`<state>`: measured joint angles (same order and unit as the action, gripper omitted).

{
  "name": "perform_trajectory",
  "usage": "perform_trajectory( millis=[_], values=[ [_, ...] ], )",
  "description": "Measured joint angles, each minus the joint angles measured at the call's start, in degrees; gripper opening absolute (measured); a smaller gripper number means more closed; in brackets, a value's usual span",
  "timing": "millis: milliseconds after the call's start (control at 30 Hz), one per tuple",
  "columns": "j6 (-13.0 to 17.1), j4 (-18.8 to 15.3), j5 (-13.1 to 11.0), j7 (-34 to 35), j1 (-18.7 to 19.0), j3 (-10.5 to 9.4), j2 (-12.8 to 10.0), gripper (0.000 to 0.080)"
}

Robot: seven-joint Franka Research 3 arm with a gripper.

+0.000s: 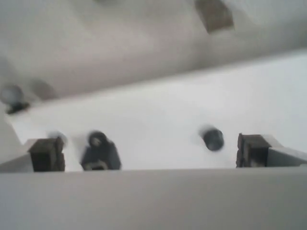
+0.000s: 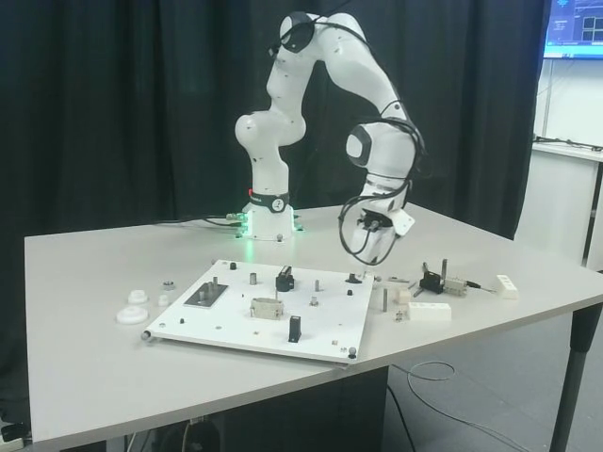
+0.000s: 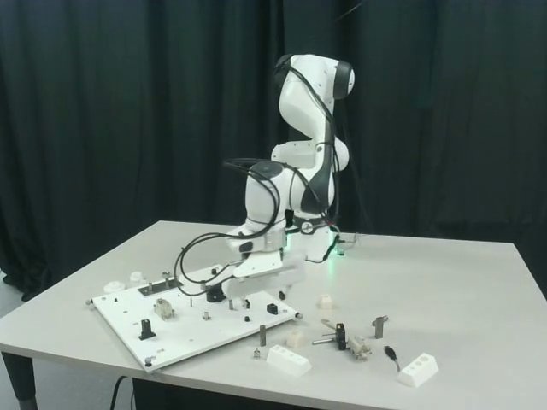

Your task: Remove square peg 2.

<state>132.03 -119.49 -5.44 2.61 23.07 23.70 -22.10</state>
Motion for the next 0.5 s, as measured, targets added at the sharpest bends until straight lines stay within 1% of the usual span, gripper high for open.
perform_trajectory(
  millis=[233, 500],
  values=[
    [0.6, -1.1, 1.0, -2.1, -2.1, -0.07, 0.0, 0.0800],
    [2.1, -2.7, 1.6, -4.4, -3.9, -0.11, 0.3, 0.0800]
  ],
)
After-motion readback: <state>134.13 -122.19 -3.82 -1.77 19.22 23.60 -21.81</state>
